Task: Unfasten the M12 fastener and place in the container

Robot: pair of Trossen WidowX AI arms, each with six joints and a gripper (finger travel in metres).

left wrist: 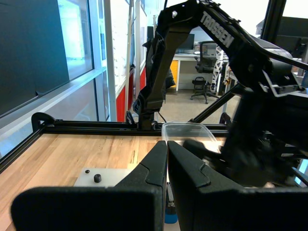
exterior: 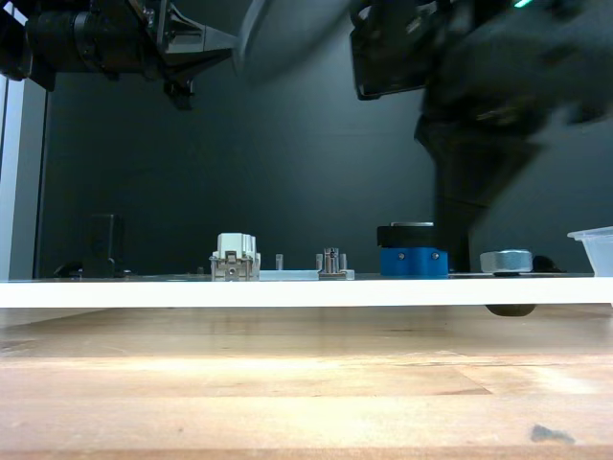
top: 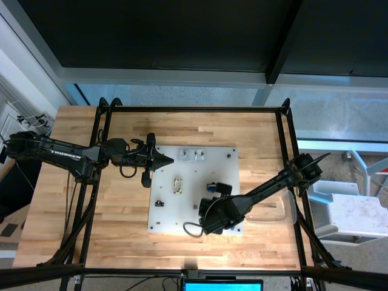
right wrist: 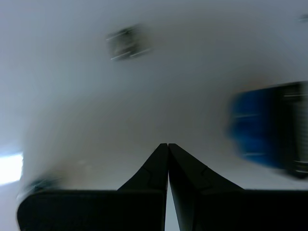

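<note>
The silver nut [exterior: 506, 260] sits low on the white board [top: 182, 212] near its near right edge, with no ribs showing under it. I cannot tell whether it is on its stud, as the right arm hides that spot in the high view. The clear container [top: 276, 212] stands on the table just off the board's right edge, and its rim [exterior: 594, 236] shows in the low view. My right gripper [right wrist: 168, 144] hangs over the board's near right part, blurred, shut with nothing between its fingers. My left gripper [top: 168, 160] hovers shut over the board's far left edge.
A blue block [exterior: 413, 261] with a black cap stands on the board just left of the nut. A white connector [exterior: 235, 257] and small metal fittings [exterior: 331, 263] sit mid-board. A black frame [top: 194, 110] rails the table's edges.
</note>
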